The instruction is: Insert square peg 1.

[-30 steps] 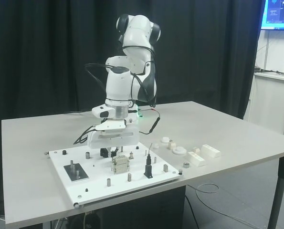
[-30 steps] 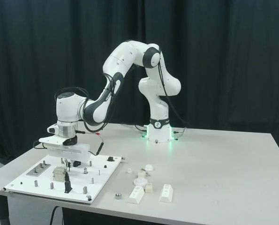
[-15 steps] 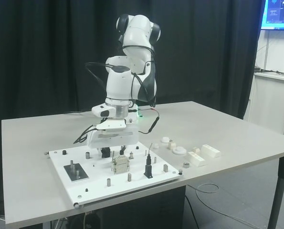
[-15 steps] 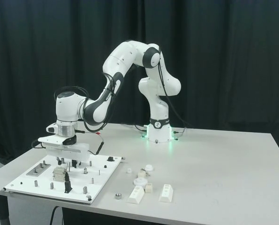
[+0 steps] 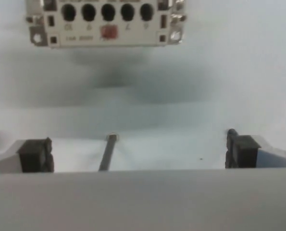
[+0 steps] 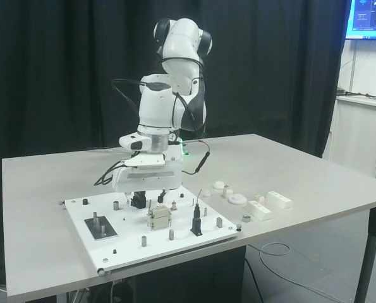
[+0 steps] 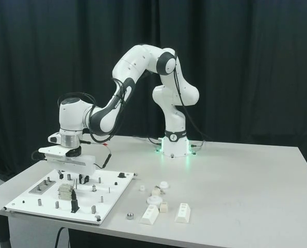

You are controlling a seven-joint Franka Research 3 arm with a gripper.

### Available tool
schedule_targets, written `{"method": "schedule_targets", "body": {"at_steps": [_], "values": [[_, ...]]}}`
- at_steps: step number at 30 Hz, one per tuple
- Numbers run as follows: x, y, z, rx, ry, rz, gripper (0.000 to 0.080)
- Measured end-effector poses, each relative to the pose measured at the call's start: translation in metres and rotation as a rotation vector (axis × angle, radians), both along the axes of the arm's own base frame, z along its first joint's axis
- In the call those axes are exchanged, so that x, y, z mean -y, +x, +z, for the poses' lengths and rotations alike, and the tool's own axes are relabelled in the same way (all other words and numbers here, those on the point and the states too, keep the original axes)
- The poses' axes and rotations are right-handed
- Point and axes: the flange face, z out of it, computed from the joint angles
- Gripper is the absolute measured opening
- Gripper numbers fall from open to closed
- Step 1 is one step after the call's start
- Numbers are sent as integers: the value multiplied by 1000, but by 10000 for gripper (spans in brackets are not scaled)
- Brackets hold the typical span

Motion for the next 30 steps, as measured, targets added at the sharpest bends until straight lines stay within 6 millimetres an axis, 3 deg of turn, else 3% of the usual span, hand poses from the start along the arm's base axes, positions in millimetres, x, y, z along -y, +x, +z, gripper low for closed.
{"method": "schedule_targets", "body": {"at_steps": [14,30], "values": [[12,-1,24,-24,22,-28,800],[23,-8,25,-35,26,-48,800]]}}
